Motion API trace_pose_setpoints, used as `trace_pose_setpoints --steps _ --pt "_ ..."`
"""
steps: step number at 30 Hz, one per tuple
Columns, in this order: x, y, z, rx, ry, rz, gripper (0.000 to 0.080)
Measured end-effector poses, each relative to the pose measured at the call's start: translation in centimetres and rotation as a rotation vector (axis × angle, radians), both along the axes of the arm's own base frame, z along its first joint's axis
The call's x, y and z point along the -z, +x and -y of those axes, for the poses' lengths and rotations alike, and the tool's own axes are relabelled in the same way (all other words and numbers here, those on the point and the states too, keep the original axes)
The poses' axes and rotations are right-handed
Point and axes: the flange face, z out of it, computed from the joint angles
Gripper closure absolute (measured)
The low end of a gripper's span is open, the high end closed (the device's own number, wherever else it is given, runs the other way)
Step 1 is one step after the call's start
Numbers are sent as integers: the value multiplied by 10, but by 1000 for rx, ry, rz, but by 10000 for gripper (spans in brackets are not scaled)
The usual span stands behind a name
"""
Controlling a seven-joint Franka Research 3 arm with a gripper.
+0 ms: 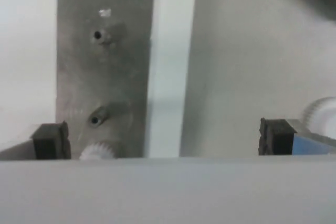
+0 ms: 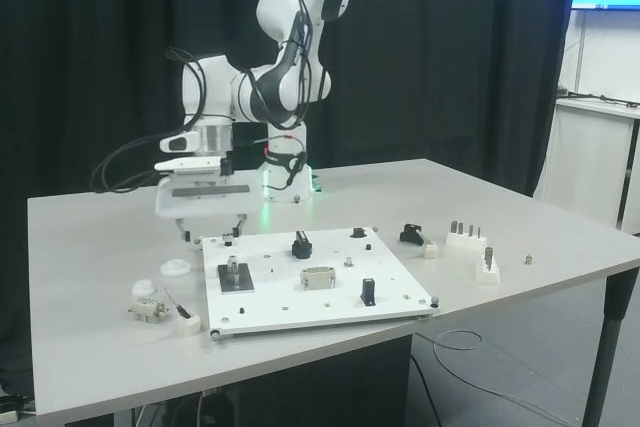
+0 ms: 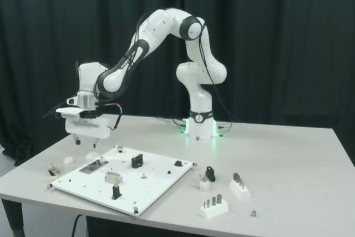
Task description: Pick medium gear.
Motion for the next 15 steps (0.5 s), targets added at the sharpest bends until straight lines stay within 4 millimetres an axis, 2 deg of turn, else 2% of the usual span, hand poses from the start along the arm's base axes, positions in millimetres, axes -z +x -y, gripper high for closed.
trace_pose_setpoints --steps 7,15 --pt "-15 -2 22 10 -46 6 3" --pt "-27 -5 56 -3 -104 -3 3"
